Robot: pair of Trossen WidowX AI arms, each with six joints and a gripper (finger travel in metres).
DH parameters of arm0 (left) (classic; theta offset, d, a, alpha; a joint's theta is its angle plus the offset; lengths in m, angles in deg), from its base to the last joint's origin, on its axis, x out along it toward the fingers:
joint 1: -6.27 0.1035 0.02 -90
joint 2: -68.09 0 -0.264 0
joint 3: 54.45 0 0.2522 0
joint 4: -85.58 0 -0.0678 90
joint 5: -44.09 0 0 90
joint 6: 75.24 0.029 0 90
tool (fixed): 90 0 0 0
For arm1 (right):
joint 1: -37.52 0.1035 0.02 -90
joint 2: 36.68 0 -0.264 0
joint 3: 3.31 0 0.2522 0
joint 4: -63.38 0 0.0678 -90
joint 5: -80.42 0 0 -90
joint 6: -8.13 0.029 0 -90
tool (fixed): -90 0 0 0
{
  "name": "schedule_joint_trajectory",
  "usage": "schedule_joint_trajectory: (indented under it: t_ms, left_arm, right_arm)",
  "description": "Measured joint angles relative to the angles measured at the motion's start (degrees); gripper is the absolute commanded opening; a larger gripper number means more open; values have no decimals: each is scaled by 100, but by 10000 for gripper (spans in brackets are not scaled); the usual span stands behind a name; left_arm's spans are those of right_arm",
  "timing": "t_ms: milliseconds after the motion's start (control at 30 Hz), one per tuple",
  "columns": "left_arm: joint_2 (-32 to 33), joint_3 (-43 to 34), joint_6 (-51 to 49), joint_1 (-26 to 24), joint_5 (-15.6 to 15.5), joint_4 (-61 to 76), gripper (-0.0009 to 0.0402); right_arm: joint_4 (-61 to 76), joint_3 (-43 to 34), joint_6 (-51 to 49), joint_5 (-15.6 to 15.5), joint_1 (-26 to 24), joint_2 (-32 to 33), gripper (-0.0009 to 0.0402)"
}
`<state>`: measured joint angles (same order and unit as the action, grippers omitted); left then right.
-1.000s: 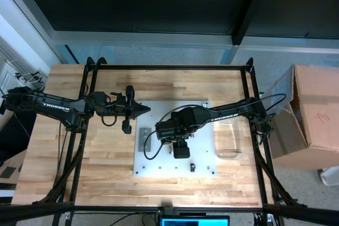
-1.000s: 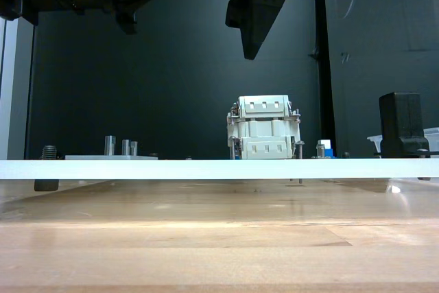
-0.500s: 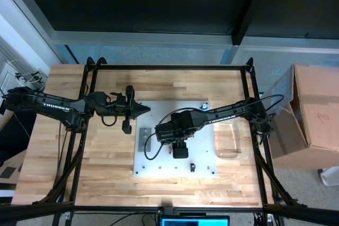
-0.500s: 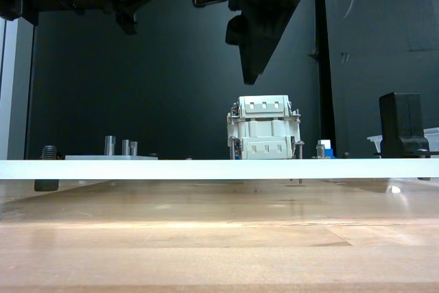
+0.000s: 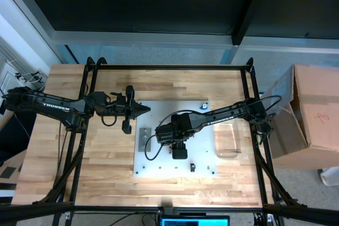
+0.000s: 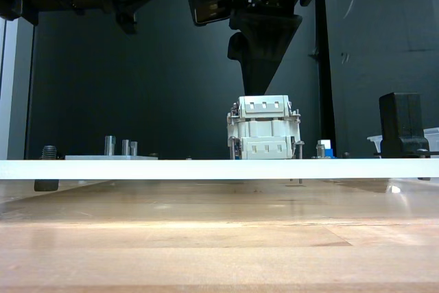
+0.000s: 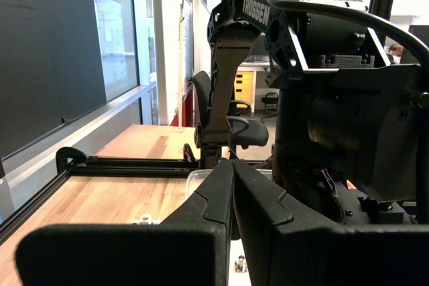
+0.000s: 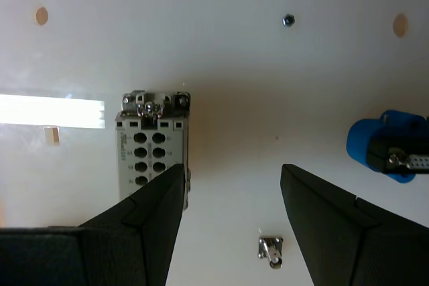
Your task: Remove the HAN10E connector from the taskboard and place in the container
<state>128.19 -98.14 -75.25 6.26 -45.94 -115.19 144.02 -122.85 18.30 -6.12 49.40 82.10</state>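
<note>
hovering right gripper sits straight over the han10e, tip down at its top face; cannot tell if they touch. claw is wide, nothing in it. in the right wrist view one finger overlaps the han10e's edge and the other is over bare board. han10e is upright, fully in its seat mid-board. left gripper is up high over the board's far left corner, claw pinched together on nothing, well apart from the han10e. clear container sits just right of the board. blue plug is near the han10e.
</note>
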Motion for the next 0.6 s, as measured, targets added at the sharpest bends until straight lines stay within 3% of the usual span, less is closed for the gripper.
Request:
schedule_joint_trajectory:
  t_ms: [600]
  left_arm:
    - [0, 0, 2, 0, 2, 0, 0]
  right_arm:
    - [-350, 452, -7, 17, -2, -20, 142]
